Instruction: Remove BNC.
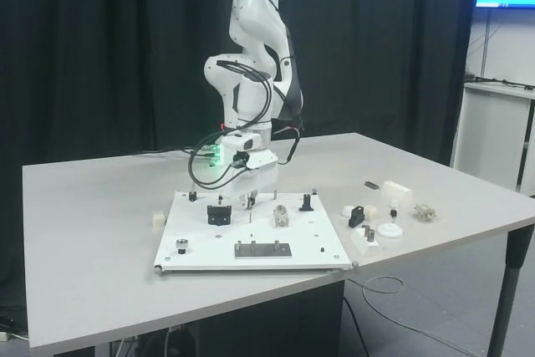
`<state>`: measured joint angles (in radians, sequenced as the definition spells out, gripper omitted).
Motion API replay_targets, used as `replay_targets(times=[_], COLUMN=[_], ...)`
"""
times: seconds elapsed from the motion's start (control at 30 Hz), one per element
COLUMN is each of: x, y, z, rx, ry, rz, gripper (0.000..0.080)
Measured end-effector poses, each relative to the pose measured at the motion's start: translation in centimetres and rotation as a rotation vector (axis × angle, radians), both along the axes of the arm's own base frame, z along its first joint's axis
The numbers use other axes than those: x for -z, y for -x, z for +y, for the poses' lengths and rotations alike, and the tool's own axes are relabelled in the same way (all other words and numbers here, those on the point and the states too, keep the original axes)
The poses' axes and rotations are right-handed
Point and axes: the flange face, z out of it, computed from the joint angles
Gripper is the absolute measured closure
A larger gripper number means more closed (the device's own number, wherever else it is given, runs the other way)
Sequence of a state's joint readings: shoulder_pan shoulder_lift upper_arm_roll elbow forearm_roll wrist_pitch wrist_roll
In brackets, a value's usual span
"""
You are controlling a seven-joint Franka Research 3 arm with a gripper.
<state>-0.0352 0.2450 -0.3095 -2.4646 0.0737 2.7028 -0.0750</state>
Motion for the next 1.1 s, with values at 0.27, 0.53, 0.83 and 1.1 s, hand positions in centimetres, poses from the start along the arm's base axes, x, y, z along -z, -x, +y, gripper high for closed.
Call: replay_targets(times=[0.27, 0.53, 0.83, 1.1], x=[-0.02, -0.02, -0.04, -0.08], y=[0.01, 0.01, 0.00, -0.01], z=[-0.01, -0.03, -0.05, -0.07], rx=[-0.108, -0.221, -0.253, -0.253], ry=[-0.001, -0.002, -0.002, -0.002], rz=[0.005, 0.010, 0.011, 0.010], gripper=[0.0675, 0.0675, 0.0676, 0.0676])
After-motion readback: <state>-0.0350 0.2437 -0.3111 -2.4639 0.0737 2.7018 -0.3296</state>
